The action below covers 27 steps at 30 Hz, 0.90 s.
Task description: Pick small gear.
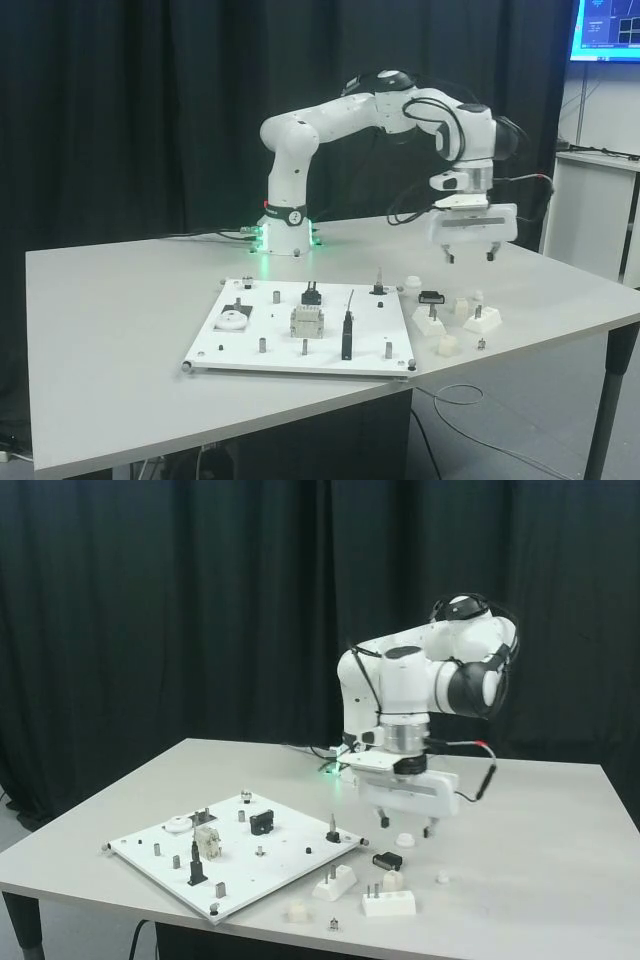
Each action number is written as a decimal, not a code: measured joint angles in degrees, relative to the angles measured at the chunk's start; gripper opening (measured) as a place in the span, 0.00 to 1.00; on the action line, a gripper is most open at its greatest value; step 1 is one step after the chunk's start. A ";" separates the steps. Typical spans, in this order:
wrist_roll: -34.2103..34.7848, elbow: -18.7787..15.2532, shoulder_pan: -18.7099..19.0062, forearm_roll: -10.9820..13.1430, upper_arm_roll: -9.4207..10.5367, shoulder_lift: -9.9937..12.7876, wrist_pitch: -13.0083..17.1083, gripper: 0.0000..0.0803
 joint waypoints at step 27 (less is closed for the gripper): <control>4.56 3.52 -0.25 -1.98 7.04 0.01 5.36 1.00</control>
